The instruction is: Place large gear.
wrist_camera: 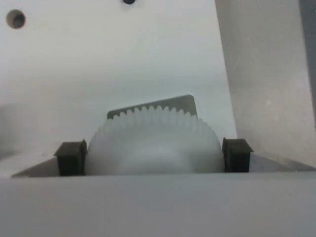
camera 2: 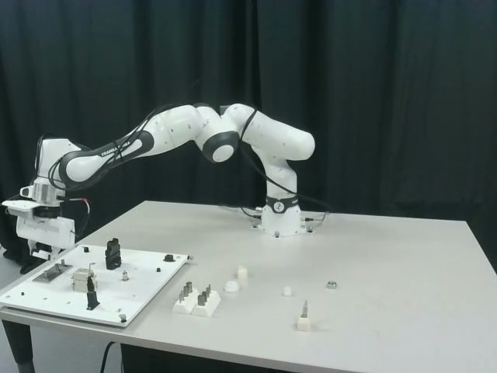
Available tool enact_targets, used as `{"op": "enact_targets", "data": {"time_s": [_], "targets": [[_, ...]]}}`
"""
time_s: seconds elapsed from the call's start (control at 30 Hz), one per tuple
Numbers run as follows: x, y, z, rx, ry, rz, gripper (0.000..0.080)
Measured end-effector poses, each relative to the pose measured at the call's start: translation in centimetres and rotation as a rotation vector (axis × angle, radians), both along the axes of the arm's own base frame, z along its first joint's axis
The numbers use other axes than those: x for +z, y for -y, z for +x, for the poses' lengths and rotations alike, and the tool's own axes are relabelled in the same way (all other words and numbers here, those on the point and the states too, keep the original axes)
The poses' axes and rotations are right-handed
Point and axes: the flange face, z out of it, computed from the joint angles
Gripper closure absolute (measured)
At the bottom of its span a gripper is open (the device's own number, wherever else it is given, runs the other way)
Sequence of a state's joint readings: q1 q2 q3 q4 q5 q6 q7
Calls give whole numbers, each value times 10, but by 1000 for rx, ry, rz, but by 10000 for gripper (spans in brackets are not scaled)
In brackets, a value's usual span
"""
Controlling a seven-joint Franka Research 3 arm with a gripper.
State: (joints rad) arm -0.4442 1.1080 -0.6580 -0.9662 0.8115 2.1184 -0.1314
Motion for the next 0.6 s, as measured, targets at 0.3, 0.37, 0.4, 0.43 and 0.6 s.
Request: {"op": "enact_targets", "data": {"time_s": [0.3, 0.37, 0.4, 0.43, 0.6], "targets": [[6, 0, 0, 2, -5, -9, 205], [7, 0, 0, 2, -5, -10, 205], [7, 0, 0, 2, -5, -10, 205], [7, 0, 0, 2, -5, -10, 206], [8, 0, 0, 2, -5, -13, 206]]}}
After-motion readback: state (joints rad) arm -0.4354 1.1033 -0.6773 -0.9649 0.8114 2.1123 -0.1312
